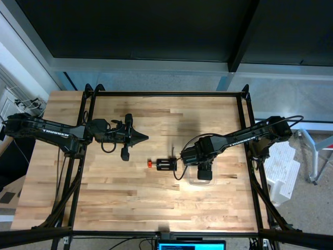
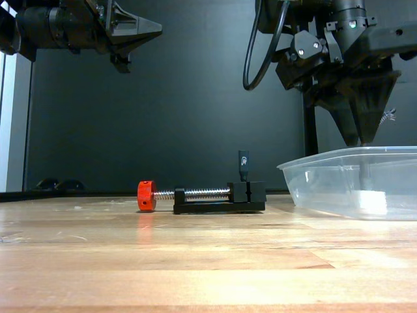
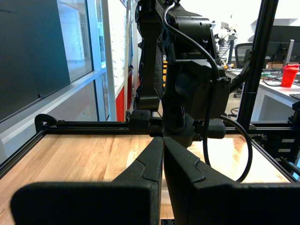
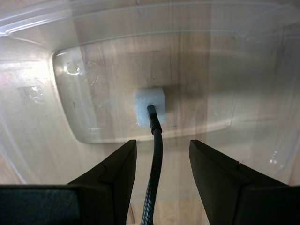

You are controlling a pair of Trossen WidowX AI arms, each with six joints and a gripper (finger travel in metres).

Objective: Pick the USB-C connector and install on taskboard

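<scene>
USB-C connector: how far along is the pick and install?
Done: right gripper is down in the clear tray, open, straddling the USB-C connector, whose tip meets the white piece. In hand: nothing gripped yet. Remaining: close, lift, carry to the taskboard, install. Left gripper sits shut, raised over the table's left side.

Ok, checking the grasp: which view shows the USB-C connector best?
Right wrist view: the USB-C connector stands in a white square piece, flanked by the open right gripper. Low view shows it dimly through the clear tray; high view hides it; left wrist view lacks it. The left gripper, shut, hovers at left.
</scene>
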